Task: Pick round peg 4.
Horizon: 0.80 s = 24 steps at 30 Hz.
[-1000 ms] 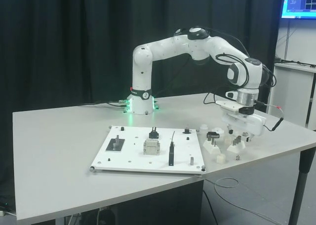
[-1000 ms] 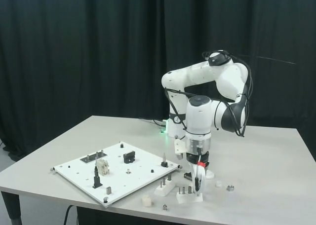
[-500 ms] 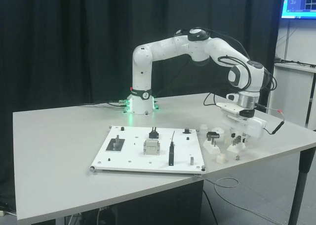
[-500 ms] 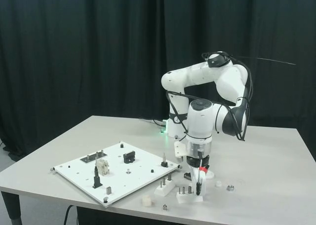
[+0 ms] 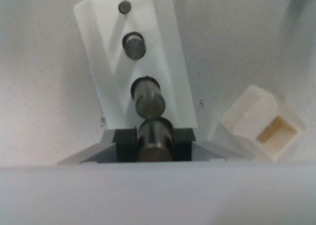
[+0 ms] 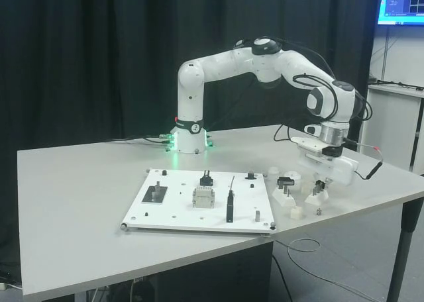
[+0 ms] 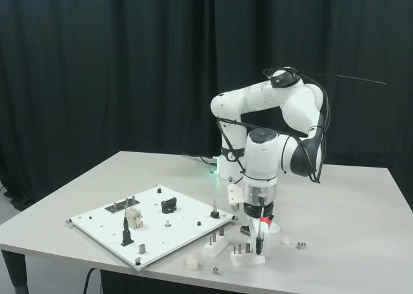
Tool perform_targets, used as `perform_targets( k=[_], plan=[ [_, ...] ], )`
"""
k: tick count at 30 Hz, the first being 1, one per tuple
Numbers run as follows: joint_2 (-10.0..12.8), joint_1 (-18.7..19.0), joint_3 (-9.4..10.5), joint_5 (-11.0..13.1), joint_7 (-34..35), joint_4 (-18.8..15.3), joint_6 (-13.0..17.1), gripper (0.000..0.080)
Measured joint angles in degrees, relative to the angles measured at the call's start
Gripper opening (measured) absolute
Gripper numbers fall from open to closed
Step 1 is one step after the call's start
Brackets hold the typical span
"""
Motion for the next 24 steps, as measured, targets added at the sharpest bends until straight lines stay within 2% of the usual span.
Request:
perform_targets(
  k=[5, 16, 24],
  plan=[
    [-0.11, -0.11, -0.45, -0.19, 0.68, 0.51, -0.60, 0.0165],
    [-0.21, -0.08, -3.04, -0.37, 2.03, 2.09, -4.94, 0.0146],
    [-0.72, -0.03, -4.26, -1.10, 2.47, 2.76, -6.55, 0.0145]
  ],
)
